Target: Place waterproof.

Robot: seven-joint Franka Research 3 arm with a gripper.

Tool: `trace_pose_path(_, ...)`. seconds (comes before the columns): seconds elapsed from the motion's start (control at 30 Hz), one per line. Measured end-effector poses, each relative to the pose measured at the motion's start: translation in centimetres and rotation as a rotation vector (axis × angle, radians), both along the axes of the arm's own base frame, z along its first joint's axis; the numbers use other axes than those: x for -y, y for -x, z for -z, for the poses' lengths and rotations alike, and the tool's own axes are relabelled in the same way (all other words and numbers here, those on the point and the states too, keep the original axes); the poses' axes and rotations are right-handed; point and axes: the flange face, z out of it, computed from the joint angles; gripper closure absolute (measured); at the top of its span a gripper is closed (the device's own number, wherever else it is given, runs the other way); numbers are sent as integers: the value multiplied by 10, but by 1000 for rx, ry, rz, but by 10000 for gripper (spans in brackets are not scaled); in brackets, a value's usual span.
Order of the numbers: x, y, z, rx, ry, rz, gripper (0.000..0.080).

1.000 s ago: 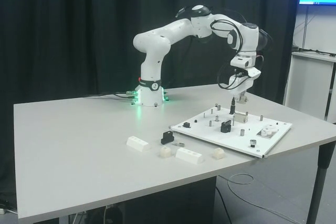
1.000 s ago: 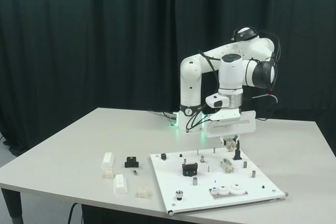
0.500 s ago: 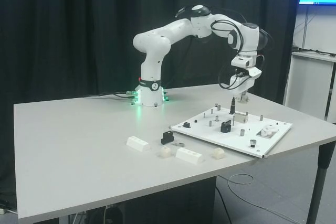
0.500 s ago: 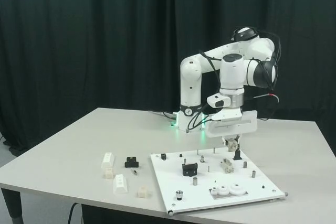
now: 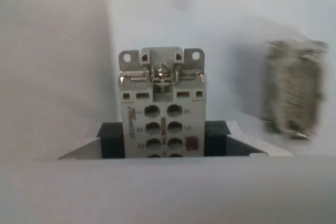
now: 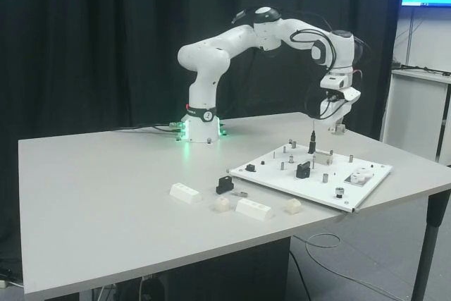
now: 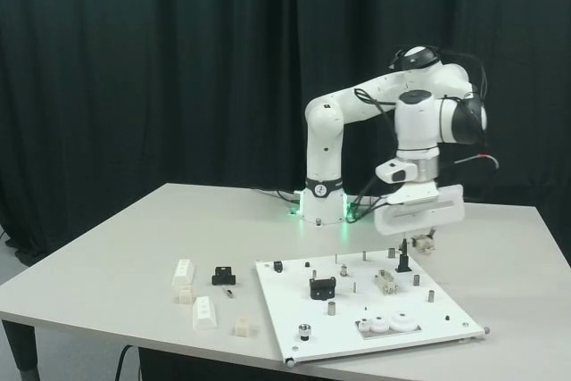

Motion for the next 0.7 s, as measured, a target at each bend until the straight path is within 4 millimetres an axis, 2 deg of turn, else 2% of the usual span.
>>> trace_pose_path(0.4,-72,19,12,14,8,-13,491)
trace_pose_path(0.7,-111,34,33,16,23,-4,491)
